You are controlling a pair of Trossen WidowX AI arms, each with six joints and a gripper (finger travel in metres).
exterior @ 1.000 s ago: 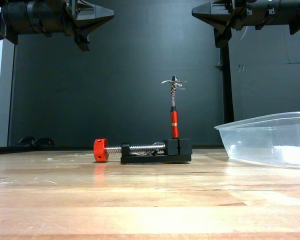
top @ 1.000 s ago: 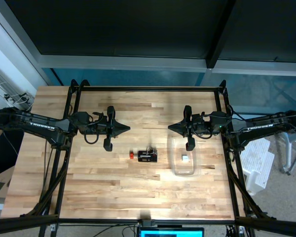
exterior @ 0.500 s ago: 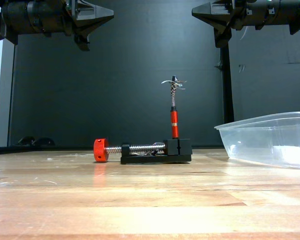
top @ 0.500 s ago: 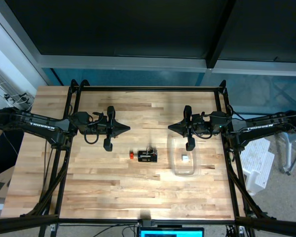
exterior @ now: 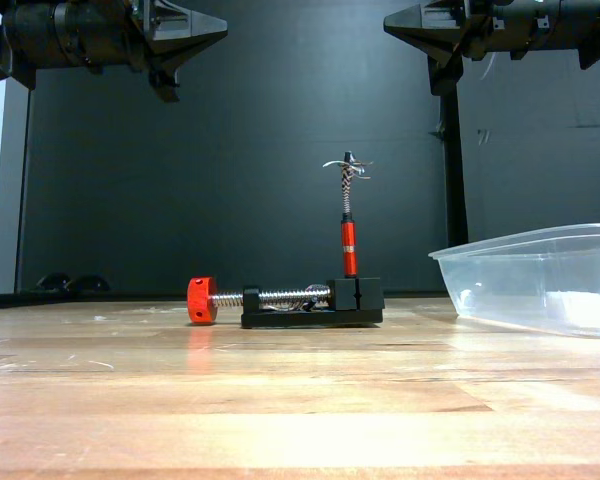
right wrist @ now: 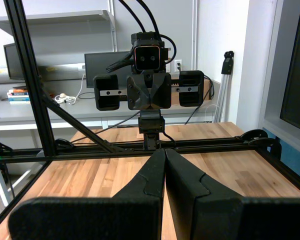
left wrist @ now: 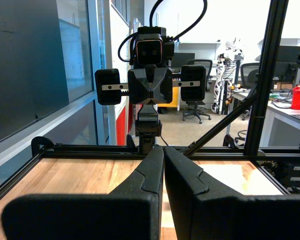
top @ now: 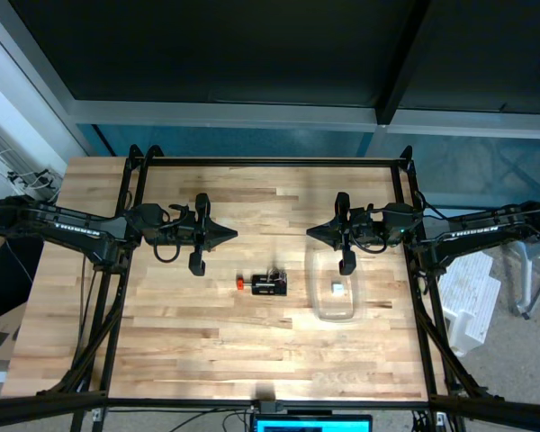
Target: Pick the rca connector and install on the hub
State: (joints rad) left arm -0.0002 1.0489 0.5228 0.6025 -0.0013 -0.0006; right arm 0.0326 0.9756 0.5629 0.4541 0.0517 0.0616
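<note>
Standing upright in the hub (exterior: 315, 300), the rca connector (exterior: 349, 250) looks installed (seating depth cannot be confirmed), so little seems left to do. The hub lies on the table (top: 207, 342), below and between the left gripper (top: 229, 234) and right gripper (top: 311, 232). Both hang well above it, fingers pressed together and holding nothing.

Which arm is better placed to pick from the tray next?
Right: the right end effector, shut, hangs near the tray's far end; the left end effector, also shut, is across the hub from it.
</note>
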